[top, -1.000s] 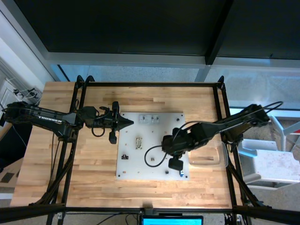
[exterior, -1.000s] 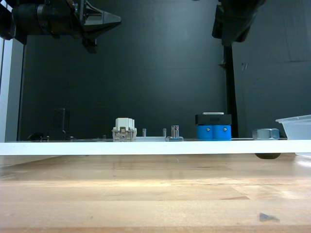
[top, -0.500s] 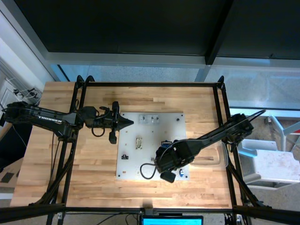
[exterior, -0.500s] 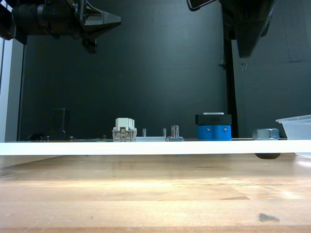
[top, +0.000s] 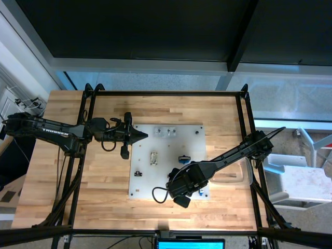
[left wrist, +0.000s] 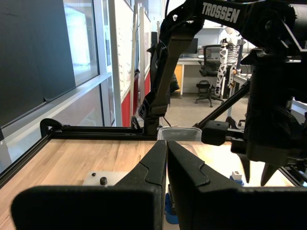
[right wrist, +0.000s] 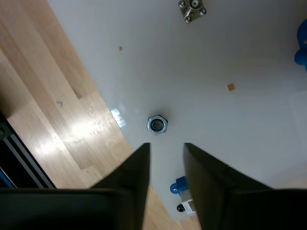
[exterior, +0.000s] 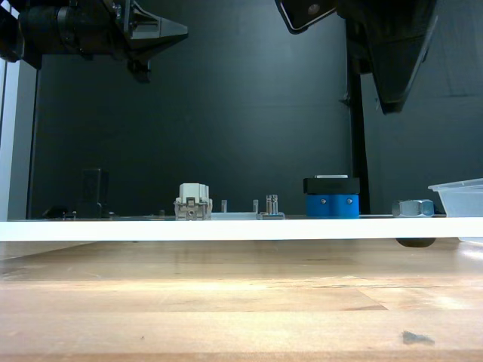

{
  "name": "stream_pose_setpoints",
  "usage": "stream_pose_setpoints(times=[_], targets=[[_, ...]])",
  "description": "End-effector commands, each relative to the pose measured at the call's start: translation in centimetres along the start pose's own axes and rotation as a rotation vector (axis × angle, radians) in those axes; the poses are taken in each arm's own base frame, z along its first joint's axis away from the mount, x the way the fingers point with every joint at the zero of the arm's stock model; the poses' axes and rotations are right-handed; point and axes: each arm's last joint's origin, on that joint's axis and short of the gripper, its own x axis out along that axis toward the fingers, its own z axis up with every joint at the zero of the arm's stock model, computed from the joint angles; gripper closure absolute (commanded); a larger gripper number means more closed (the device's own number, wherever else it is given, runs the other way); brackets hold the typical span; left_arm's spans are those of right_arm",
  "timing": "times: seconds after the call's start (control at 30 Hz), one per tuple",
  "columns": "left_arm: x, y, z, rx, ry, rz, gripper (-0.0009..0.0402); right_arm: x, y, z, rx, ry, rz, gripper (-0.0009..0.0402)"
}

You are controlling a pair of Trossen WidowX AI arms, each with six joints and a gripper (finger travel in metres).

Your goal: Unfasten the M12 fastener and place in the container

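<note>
The M12 fastener (right wrist: 157, 124) is a small silver hex nut with a dark centre, sitting low on its stud on the white board (right wrist: 230, 120) near the near right edge. At table level the nut (exterior: 412, 207) stands just left of the container (exterior: 460, 197), not in it. My right gripper (right wrist: 166, 146) hangs open well above the nut, fingers (right wrist: 132, 187) pointing down, and hides it in the high view. The clear container (top: 244, 179) lies beside the board's right edge. My left gripper (top: 144, 136) is shut and parked at the board's far left corner.
A blue connector block (top: 183, 158) stands mid-board, behind the right arm (top: 233, 154). A small blue-and-black part (right wrist: 181, 186) sits at the board's edge beside the nut. A grey connector (exterior: 193, 204) and a silver post (exterior: 271, 205) stand further left. Black frame rails (top: 249, 129) border the table.
The right arm has swung toward the near edge and to the left and come lower, so its gripper now hangs over the nut. The left arm has not moved.
</note>
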Motion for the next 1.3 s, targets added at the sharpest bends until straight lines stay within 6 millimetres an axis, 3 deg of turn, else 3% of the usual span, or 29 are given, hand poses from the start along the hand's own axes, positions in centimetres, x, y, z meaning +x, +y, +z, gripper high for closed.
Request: stream_pose_setpoints(times=[0.03,0.23,0.73,1.3], targets=[[0.0,0.0,0.0,0.0,-0.002,0.0,0.0393,0.7,0.1,0.0,0.008,-0.018,0.013,0.0234],[0.0,0.0,0.0,0.0,-0.001,0.0,0.0393,1.6,-0.1,0.0,0.057,-0.03,0.004,0.0186],[0.0,0.0,0.0,0.0,-0.001,0.0,0.0393,4.8,0.5,-0.4,0.073,0.029,-0.027,0.0185],[0.0,0.0,0.0,0.0,-0.001,0.0,0.0393,6.8,1.0,-0.2,0.086,0.025,-0.044,0.0185]])
